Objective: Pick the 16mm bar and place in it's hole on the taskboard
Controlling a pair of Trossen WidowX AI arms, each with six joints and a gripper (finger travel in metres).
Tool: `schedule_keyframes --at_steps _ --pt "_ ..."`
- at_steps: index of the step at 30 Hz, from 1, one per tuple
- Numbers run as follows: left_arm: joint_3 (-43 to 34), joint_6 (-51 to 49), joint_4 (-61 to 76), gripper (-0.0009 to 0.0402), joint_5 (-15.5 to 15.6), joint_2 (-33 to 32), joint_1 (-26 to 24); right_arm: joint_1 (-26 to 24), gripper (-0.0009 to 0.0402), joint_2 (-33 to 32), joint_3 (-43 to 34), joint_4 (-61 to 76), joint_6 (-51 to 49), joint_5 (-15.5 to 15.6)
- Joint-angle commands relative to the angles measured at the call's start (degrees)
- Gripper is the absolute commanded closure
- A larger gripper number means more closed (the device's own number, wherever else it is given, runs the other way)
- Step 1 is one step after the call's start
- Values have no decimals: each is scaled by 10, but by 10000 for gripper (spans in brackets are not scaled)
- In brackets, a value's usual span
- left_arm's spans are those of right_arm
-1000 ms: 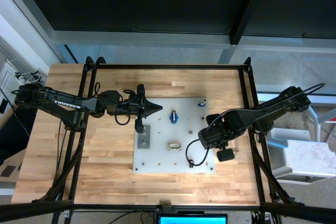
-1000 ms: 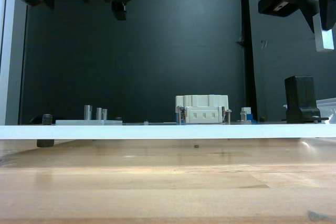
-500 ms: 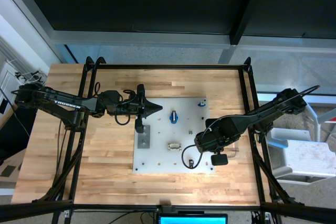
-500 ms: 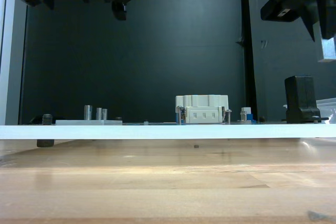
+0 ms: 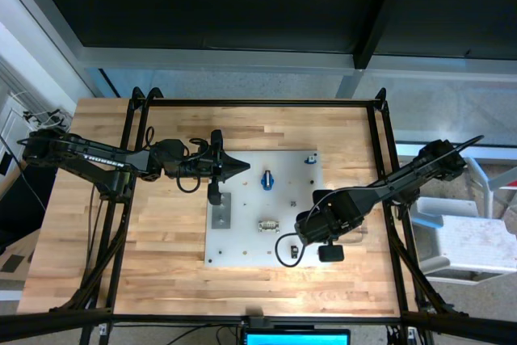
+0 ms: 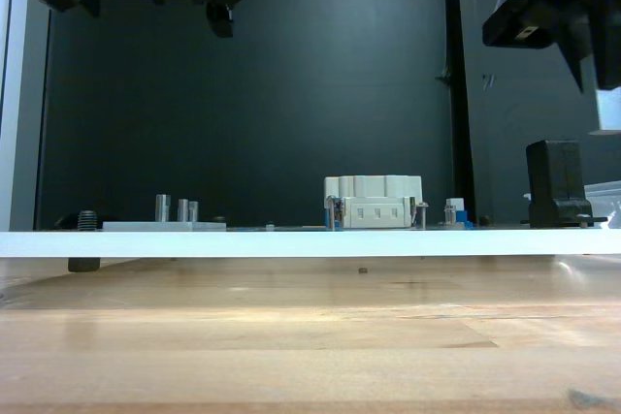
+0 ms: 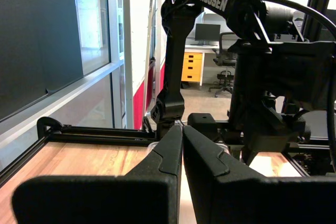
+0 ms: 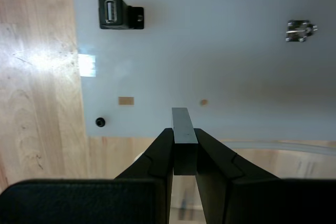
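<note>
Counter carries one white taskboard. Over its far left edge hovers the left end effector, pinched closed on nothing. The right end effector grips the lone 16mm bar, grey and square-ended, above the near right part.

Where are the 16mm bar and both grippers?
16mm bar [image 8: 181,123], right wrist view, exposed tip, held above the board [image 8: 236,51].
right gripper [image 8: 183,136], right wrist view, between fingertips clamping the bar.
left gripper [image 5: 242,167], high view, shut fingertips over board's far-left corner.
</note>
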State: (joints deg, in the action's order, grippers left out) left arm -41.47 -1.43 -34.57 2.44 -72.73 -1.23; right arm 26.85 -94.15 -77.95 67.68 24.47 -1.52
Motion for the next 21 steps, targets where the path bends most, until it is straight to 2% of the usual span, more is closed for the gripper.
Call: schedule_keyframes --at_steps 1,10,21 --pt "0 0 0 393 0 0 0 10 394 -2 0 -3 17 0" --pt "0 0 0 393 0 0 0 26 394 -2 2 -14 59 -5" --pt "0 0 0 393 0 0 0 32 393 -31 6 -24 69 1"
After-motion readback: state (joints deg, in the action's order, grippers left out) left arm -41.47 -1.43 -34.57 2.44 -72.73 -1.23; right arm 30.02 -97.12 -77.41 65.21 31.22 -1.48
